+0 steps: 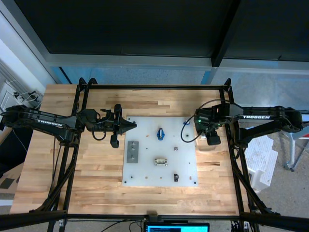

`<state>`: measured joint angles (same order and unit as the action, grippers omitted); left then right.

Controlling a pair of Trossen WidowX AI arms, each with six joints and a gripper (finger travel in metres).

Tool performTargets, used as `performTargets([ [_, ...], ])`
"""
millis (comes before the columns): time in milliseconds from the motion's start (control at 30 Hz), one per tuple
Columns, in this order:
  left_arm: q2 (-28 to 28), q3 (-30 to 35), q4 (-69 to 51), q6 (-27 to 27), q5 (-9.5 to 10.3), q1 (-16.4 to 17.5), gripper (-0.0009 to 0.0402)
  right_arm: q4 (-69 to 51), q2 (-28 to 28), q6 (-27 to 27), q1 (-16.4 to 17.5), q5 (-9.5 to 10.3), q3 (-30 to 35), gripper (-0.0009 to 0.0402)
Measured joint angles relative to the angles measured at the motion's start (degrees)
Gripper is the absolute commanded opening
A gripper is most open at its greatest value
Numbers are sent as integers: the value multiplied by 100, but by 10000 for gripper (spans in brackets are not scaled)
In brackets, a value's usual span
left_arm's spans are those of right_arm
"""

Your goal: Pick the USB connector and install on taskboard

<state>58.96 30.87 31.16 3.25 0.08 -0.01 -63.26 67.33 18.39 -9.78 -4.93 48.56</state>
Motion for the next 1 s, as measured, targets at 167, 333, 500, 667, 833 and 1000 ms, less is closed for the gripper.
performTargets([
  [167,-2,0,2,0,0,0,0,297,0,22,0,22,-317,170],
  [333,-2,0,2,0,0,0,0,643,0,46,0,63,-575,169],
  [500,-2,0,0,0,0,0,0,820,0,59,0,63,-780,169],
  [667,-2,0,2,0,0,0,0,1012,0,85,0,61,-916,169],
  [833,0,0,0,-2,0,0,0,1023,0,120,0,61,-951,169],
  [1000,-2,0,2,0,0,0,0,1051,0,155,0,61,-990,168],
])
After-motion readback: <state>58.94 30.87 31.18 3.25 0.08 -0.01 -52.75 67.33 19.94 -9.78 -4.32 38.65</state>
